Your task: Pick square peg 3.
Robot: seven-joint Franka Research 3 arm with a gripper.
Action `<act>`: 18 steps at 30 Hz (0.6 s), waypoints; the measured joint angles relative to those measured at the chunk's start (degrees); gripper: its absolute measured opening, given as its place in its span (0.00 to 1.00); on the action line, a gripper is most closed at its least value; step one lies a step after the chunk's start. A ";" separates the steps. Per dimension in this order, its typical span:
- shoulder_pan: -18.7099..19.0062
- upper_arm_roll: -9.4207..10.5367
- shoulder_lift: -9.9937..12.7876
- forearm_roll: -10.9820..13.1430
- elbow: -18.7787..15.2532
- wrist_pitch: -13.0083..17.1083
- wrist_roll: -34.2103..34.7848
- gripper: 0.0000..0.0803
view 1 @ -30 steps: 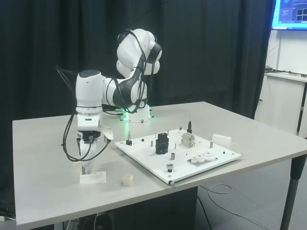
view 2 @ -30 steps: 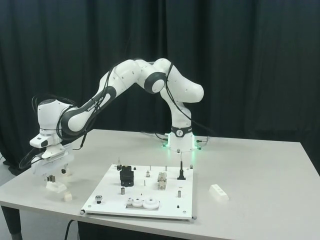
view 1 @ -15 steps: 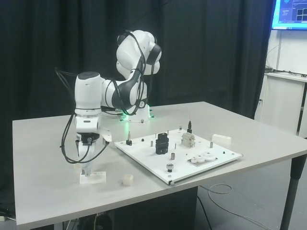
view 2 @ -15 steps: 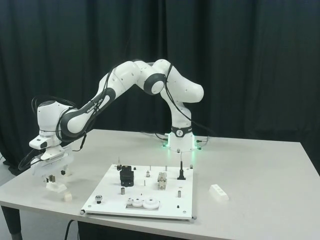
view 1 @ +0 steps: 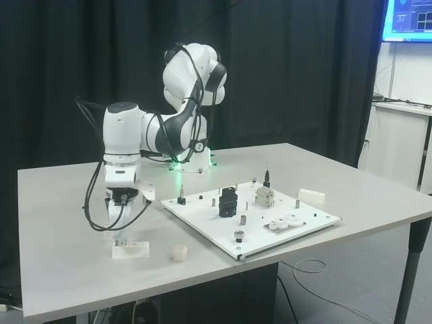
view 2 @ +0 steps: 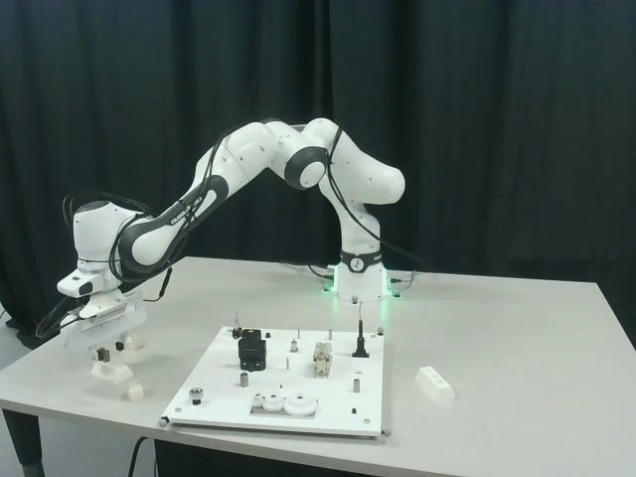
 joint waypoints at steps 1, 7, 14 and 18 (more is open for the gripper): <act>0.00 0.00 0.02 -0.02 0.02 0.00 -0.21 0.65; 0.00 -0.03 0.10 -0.07 0.09 0.00 -1.27 0.45; 0.00 -0.03 0.13 -0.07 0.14 0.02 -1.42 0.19; 0.00 -0.04 0.13 -0.07 0.16 0.09 -1.42 0.14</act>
